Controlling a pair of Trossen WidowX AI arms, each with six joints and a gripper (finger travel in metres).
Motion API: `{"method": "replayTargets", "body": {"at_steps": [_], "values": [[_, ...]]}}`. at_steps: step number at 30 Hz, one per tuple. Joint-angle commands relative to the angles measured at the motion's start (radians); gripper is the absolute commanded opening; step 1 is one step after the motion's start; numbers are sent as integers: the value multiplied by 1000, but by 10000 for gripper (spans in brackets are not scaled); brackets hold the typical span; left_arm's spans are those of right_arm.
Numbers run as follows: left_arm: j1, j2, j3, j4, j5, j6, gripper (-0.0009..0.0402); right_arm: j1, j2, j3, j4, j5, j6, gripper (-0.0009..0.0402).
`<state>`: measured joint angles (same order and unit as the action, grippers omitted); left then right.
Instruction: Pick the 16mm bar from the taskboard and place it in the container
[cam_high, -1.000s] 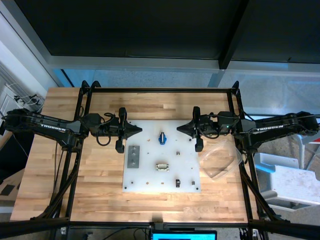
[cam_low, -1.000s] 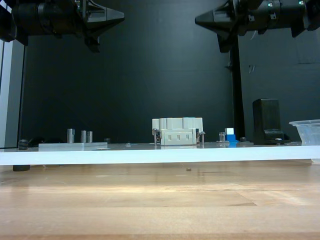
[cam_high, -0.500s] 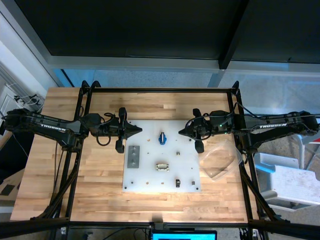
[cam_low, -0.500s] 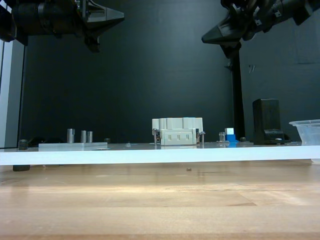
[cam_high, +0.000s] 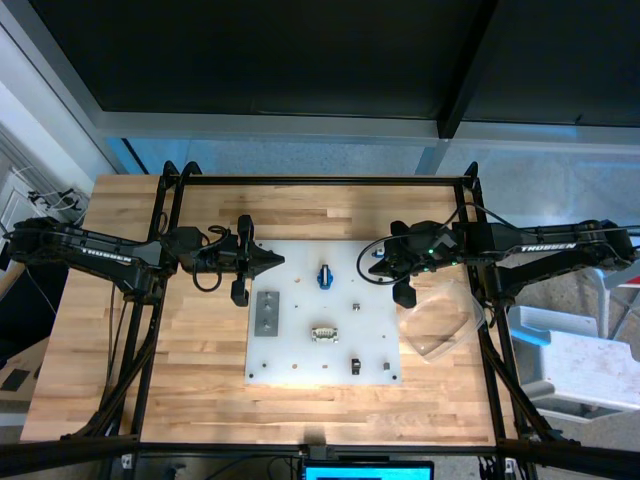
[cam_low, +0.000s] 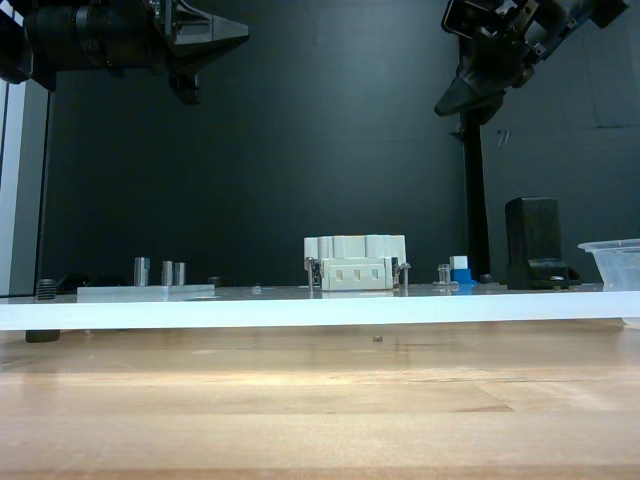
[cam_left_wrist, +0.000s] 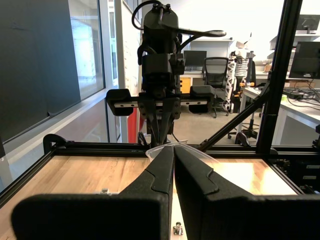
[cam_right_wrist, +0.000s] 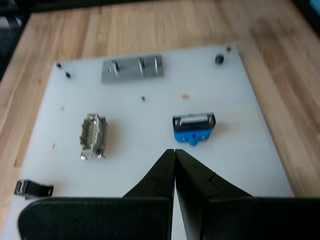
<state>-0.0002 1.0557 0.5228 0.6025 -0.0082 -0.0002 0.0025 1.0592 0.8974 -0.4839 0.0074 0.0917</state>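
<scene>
now, left claw (cam_high: 278, 260): fingers together, high over the taskboard's (cam_high: 290, 345) left edge.
right claw (cam_high: 371, 268): fingers together, high over the taskboard's far right.
16mm bar (cam_high: 386, 368): on the taskboard's near right corner, just beside the black part (cam_high: 355, 365).
risk: an unopened or skewed descent could topple the 16mm bar or clip the container (cam_high: 437, 325).
views: high view shows the 16mm bar; right wrist view does not.

light: bright, even | low view: dim | right wrist: blurred
</scene>
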Motion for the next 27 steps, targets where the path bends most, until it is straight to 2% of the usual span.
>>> {"method": "replayTargets", "body": {"at_steps": [1,15,27], "values": [[0,0,0,0,0,0,0,1,37,41,-80,1,6,0],[0,0,0,0,0,0,0,8,214,223,-429,-1,35,0],[0,0,0,0,0,0,0,75,359,373,-620,0,58,0]]}}
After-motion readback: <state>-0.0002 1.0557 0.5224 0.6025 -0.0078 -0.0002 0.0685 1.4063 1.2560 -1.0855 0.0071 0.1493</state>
